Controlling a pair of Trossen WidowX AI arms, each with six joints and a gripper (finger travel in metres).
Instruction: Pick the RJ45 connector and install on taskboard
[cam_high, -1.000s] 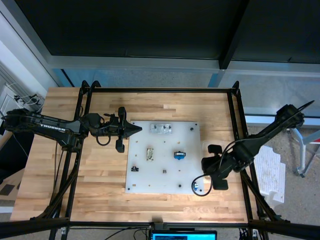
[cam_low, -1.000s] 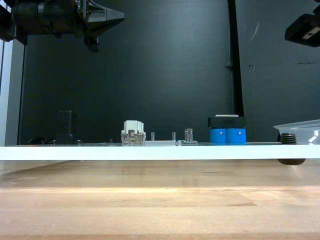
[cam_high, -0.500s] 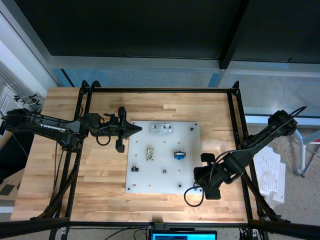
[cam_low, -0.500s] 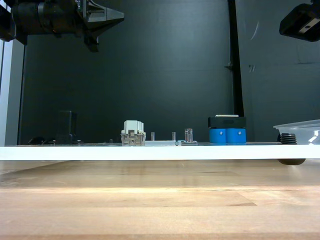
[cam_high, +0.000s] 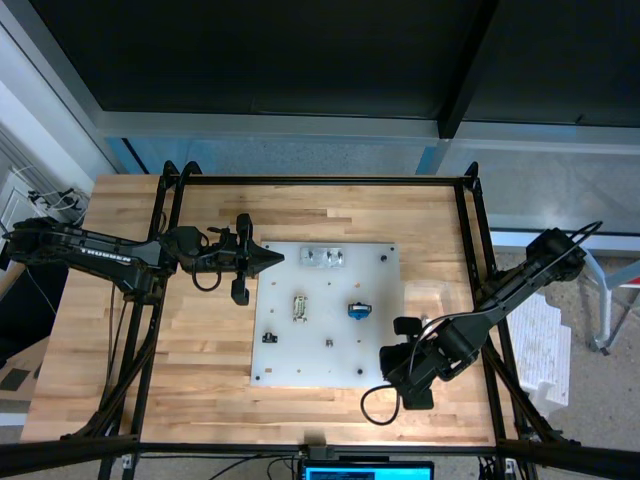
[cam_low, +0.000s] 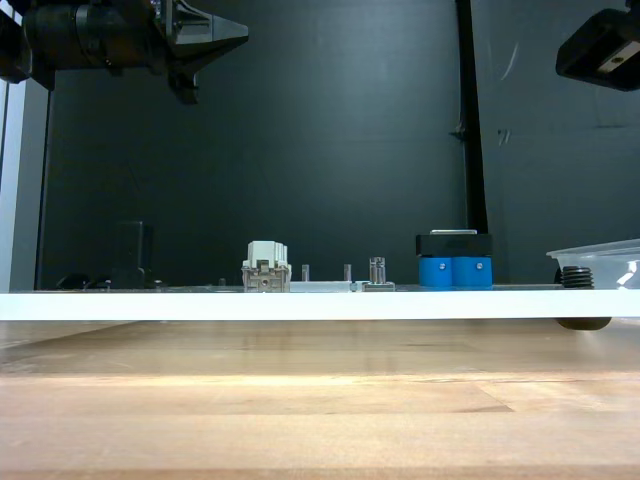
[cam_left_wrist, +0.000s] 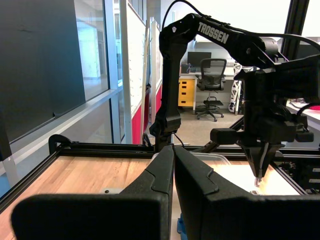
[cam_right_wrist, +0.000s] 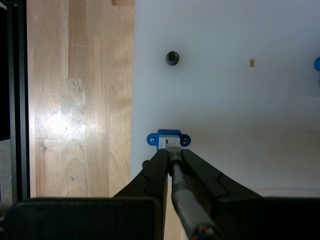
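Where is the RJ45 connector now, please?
The right gripper pinches the RJ45 connector over a blue fitting at the taskboard's near-right corner; the left gripper hovers far-left.

Even overhead light fills the high view: the taskboard (cam_high: 310, 352) is bright white, with pale glare on the wooden table (cam_high: 200, 350) beside its right edge. The left gripper (cam_high: 278, 258), closed above the taskboard's far left corner, and the right gripper (cam_high: 390, 364), over its near right corner, show as black shapes. From low, a glare band lies on the wood before the taskboard. Seen from the right wrist, the taskboard is nearly washed out; the RJ45 connector (cam_right_wrist: 172, 146) pinched in that gripper is sharp, its cable (cam_right_wrist: 187, 210) blurred.
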